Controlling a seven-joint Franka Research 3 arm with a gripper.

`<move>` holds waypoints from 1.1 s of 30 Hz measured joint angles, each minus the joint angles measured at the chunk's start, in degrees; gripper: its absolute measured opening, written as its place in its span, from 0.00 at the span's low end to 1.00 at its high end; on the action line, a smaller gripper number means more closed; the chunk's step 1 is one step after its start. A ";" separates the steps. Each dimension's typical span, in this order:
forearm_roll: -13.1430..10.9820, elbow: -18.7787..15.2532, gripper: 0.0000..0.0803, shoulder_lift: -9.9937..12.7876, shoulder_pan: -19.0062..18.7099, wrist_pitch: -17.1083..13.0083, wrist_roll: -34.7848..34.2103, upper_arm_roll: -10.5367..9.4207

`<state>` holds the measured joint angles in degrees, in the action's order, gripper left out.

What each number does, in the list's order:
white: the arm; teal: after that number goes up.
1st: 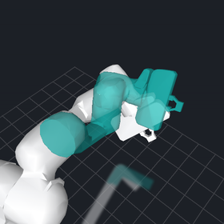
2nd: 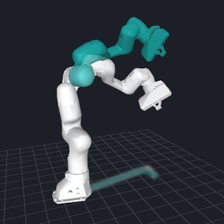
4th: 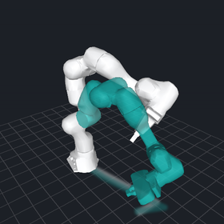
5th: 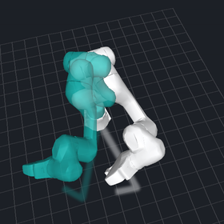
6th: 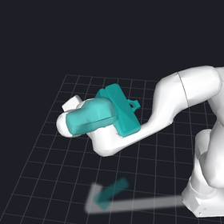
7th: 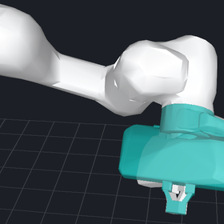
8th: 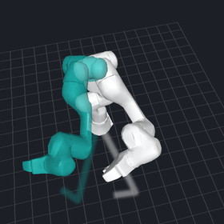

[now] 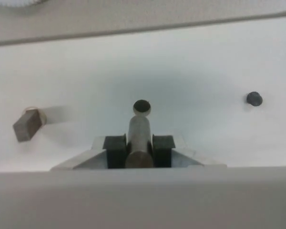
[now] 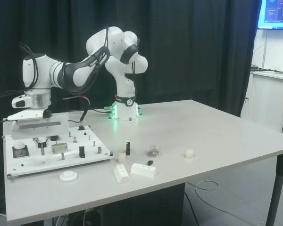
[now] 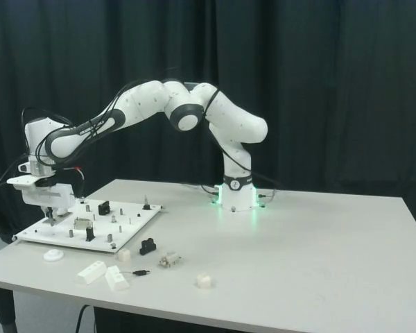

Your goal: Place round peg 3.

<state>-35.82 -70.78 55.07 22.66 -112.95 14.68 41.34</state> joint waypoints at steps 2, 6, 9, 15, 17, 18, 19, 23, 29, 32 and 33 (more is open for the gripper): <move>0.13 0.00 0.14 -0.19 -0.03 0.08 -0.10 0.01; 0.28 -0.01 0.14 -0.34 -0.09 0.09 -0.37 0.04; 0.32 -0.01 0.14 -0.35 -0.14 0.09 -0.41 0.12; 0.32 -0.02 0.14 -0.35 -0.16 0.07 -0.45 0.18; 0.32 -0.02 0.14 -0.35 -0.16 0.05 -0.46 0.19; 0.32 -0.02 0.14 -0.35 -0.16 0.04 -0.47 0.19; 0.32 -0.02 0.14 -0.35 -0.16 0.03 -0.47 0.19; 0.32 -0.03 0.14 -0.35 -0.18 -0.03 -0.48 0.19; 0.32 -0.11 0.14 -0.35 -0.24 -0.09 -0.90 0.18; 0.29 -0.14 0.14 -0.35 -0.31 -0.11 -1.61 0.18; 0.27 -0.14 0.14 -0.35 -0.35 -0.12 -1.87 0.18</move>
<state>-35.55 -70.92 54.71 22.32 -113.07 12.81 41.51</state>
